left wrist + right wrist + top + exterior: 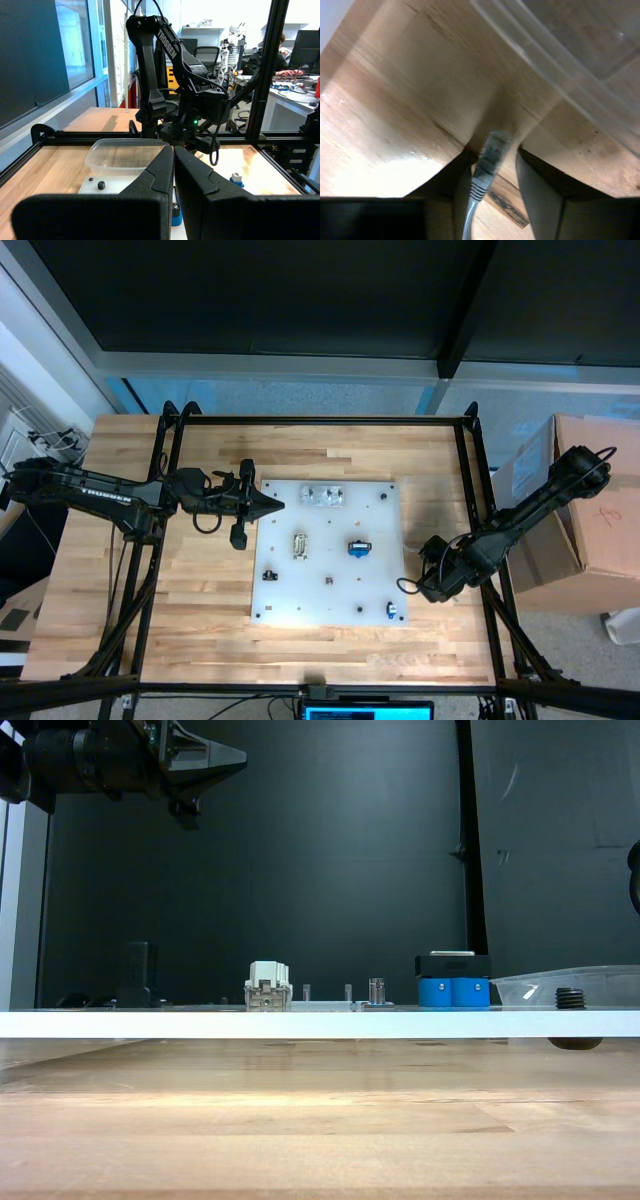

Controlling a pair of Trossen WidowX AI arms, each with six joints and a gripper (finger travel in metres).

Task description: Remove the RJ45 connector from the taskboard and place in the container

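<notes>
R gripper (432, 588) hangs just off the right edge of the white task board (330, 585), near its front corner, over bare wood of the surface (200, 640). Its fingers (540, 190) are clamped on the RJ45 connector (491, 150). The plug stands btw. the two tips, nose pointing outward, and its grey cable runs back close to one finger. So the connector is held in the air, clear of the board and out of any seat. In the R wrist view the plug shows against wood, and the rim of the transparent container (555, 75) passes near, just beyond the tips.

L gripper (278, 505) is at the left edge of the board, on the far half, tips reaching just over that edge. Its fingers are together, touching along their length. In the low view it sits high above the board, w/ much open air under it. The board's middle, w/ a blue part (359, 548) and a beige part (299, 545), lies btw. the two grippers, apart from both.
</notes>
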